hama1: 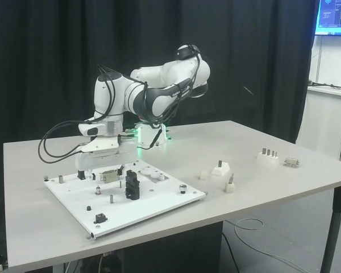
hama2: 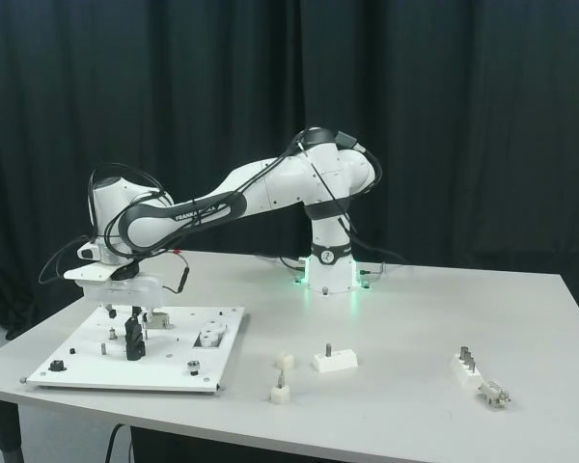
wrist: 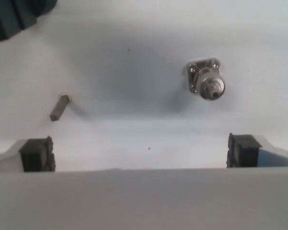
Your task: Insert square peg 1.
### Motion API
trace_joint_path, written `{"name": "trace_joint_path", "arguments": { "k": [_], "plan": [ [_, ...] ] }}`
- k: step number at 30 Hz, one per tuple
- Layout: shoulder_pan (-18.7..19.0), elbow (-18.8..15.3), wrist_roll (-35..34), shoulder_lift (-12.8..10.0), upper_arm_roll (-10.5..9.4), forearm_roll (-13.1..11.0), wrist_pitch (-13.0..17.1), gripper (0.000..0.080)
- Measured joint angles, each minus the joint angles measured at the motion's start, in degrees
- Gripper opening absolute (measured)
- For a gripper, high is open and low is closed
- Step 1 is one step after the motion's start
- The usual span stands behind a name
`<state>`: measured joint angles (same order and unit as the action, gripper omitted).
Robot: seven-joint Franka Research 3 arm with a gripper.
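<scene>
The gripper (wrist: 139, 153) hung low over the white board (hama1: 153, 206), spread wide and holding nothing; in the wrist view its two black fingertips (wrist: 37, 154) stood far apart with bare board between them. In the room views it sat above the board's far corner, the one nearest the table's left edge as the first room camera sees it, at the end of the white arm (hama2: 241, 198).

Below it, the wrist view showed a small grey square peg (wrist: 59, 107) standing upright on the board, leaning a little in the picture, apart from both fingertips. Near it a metal threaded connector (wrist: 206, 80) on a square flange was fixed to the board.

A black block (hama1: 132, 185) stood near the board's middle, with a white round-holed part (hama1: 152, 171) just behind it toward the arm's base.

Off the board, toward the middle of the grey table (hama1: 261, 142), sat several small white holders (hama1: 220, 169), some with a peg upright in them. Near the right edge stood a white holder with three pegs (hama1: 267, 155), and a small metal part (hama1: 290, 162) just beside it.
</scene>
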<state>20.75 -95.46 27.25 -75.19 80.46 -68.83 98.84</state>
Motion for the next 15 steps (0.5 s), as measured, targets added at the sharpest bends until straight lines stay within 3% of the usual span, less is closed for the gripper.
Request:
{"name": "trace_joint_path", "arguments": {
  "k": [15],
  "plan": [
    [0.3,0.3,-0.1,0.5,1.11,0.1,-2.9,0.0800]
  ]
}}
